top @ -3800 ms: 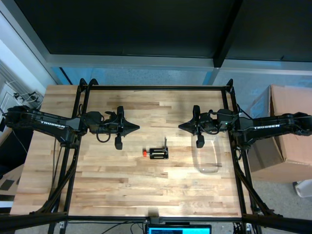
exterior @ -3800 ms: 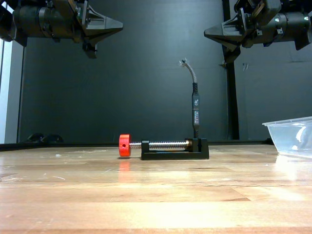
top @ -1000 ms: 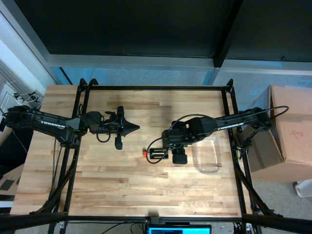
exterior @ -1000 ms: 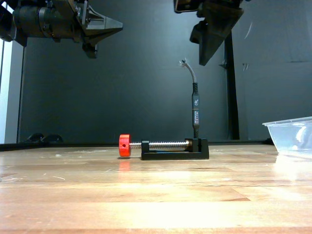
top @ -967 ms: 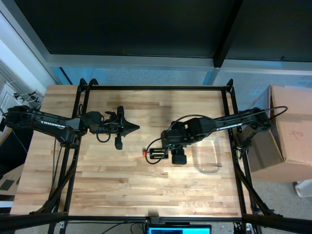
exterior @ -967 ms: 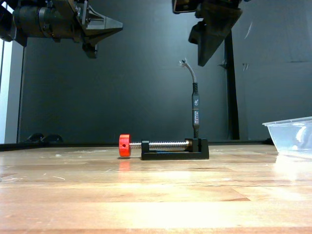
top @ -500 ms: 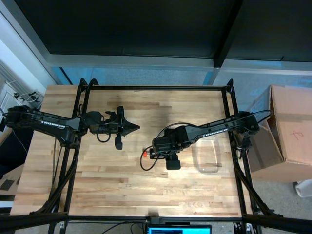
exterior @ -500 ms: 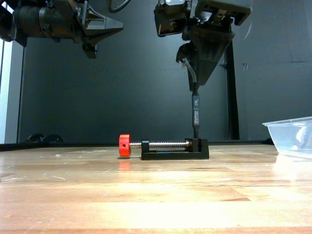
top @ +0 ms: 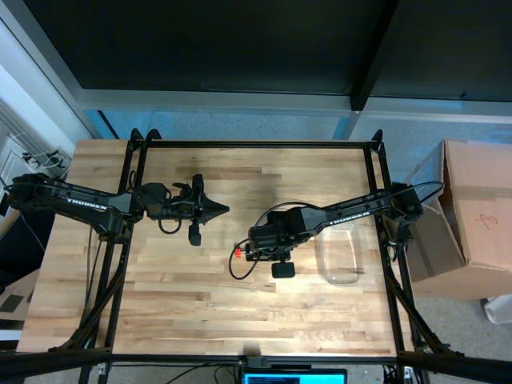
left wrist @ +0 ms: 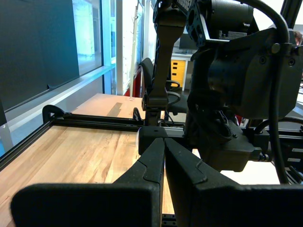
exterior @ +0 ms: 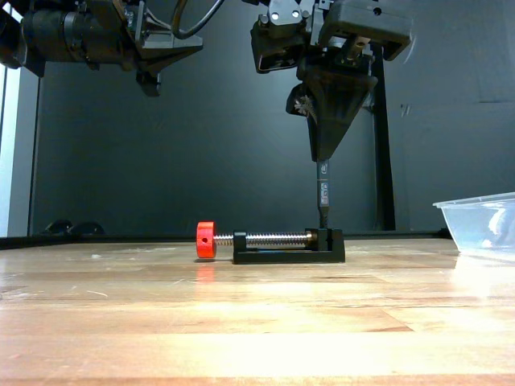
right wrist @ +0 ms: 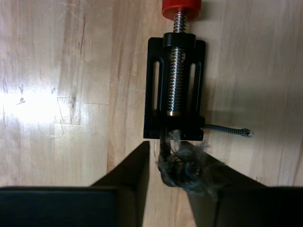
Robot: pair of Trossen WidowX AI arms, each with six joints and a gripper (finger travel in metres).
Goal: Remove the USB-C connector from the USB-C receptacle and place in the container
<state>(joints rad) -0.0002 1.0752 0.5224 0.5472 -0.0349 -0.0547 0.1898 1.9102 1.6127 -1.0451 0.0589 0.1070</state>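
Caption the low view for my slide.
Right gripper over the upright USB-C connector, plugged in its vise; left gripper hangs high at left.

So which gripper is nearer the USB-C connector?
Right. The right gripper is open directly above the USB-C connector, which stands in its receptacle; the left gripper, shut, hangs high to the left.

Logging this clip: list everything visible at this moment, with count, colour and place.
USB-C connector: one, black, upright, plugged into the vise, frayed cable stub on top.
vise: one, black with red knob, mid-table.
container: one, clear, right of the vise.
table: one, light wood.
cardboard box: one, brown, beyond the table's right edge.
left gripper: one, black, high over the table's left half, jaws shut.
right gripper: one, black, pointing down over the connector, jaws open around the stub.
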